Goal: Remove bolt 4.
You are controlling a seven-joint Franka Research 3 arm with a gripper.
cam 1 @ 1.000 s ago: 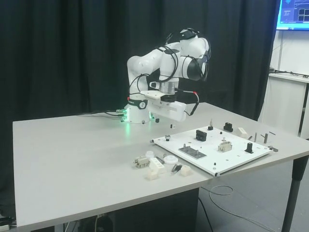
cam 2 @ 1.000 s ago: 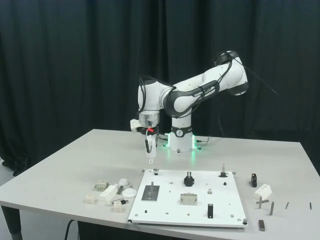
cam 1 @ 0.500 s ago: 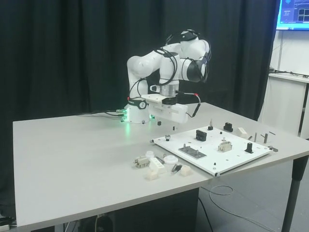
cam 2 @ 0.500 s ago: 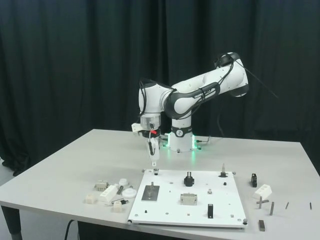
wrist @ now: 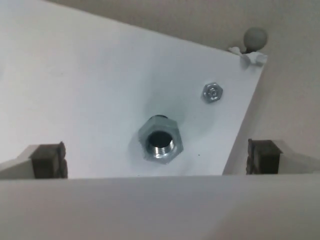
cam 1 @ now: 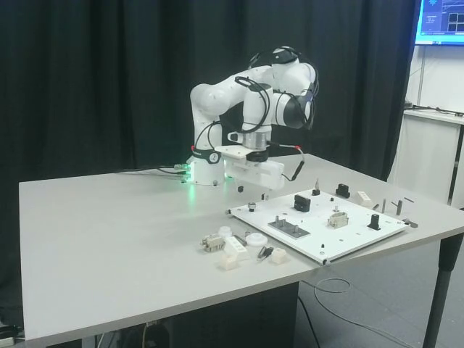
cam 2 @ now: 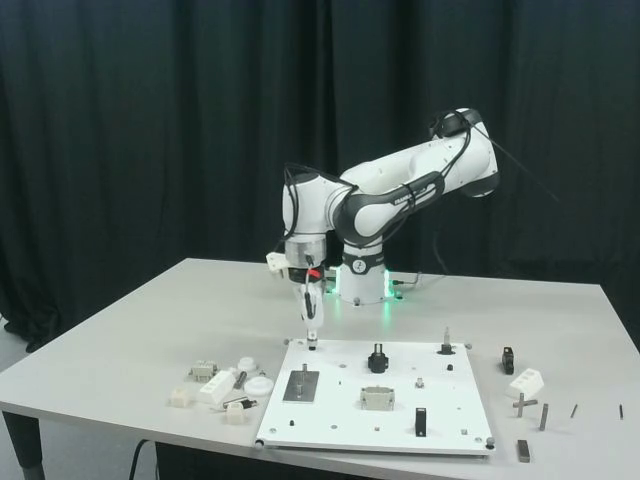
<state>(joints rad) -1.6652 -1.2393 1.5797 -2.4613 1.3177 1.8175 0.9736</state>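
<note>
The wrist view looks straight down on a grey hex-headed bolt point(wrist: 160, 140) standing in the white board point(wrist: 75, 90) near one corner. My gripper point(wrist: 155, 158) is open, with a black fingertip point(wrist: 47, 160) on one side of the bolt and the other well off on the opposite side, neither touching it. From the room, the gripper point(cam 2: 312, 333) hangs just above the bolt point(cam 2: 312, 346) at the board's far left corner. The first room view shows the gripper point(cam 1: 251, 196) over that bolt point(cam 1: 251, 206).
A small nut point(wrist: 212, 92) sits beside the bolt, and a round foot point(wrist: 255, 36) sticks out at the board's corner. Black blocks and pins stand on the board point(cam 2: 450, 420). Several loose white parts point(cam 2: 225, 385) lie left of it, more pieces point(cam 2: 525, 385) to its right.
The arm has swung toward the board and come down, bringing the gripper from above the bare table to just over the corner bolt.
</note>
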